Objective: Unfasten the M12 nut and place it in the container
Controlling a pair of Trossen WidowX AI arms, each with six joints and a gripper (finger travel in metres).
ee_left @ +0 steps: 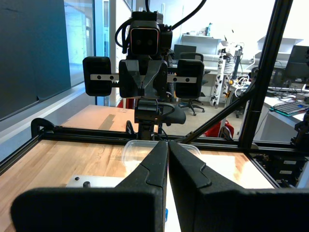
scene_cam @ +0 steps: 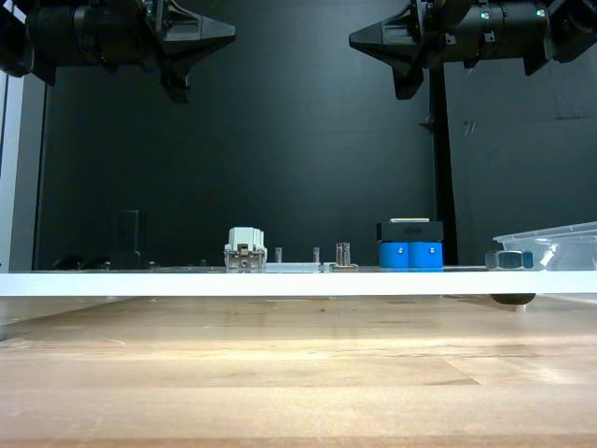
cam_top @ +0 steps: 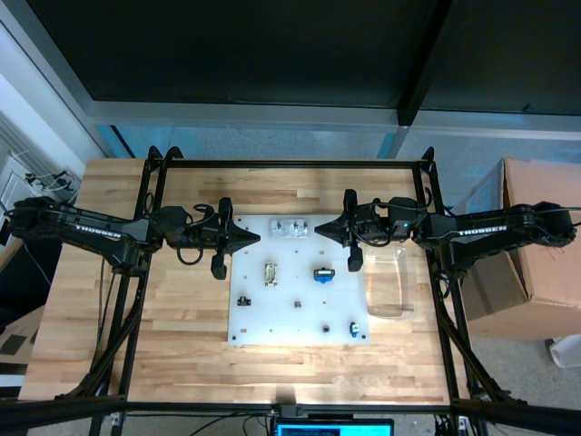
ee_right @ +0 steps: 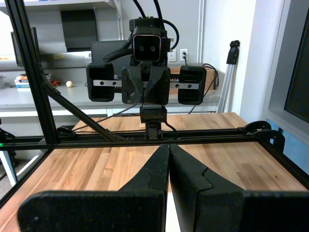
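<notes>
Upper left of the low view, the black left gripper (scene_cam: pixel 229 35) hangs high, fingers pressed together; upper right, the black right gripper (scene_cam: pixel 354 39) likewise. Lower right, the small silver hexagonal nut (scene_cam: pixel 508 259) sits low on its stud, outside the clear plastic container (cam_top: pixel 390 286). Descending unopened, fingers would likely knock it; a loose grip could drop it.

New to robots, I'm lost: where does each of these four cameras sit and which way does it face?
High: above near edge, looking down; left gripper and right gripper, both shut, high over the board.
Low: tabletop level, looking along; nut on its stud before the container.
Left wrist: along own fingers toward right arm.
Right wrist: likewise toward left arm.
High and low share the nut.
</notes>
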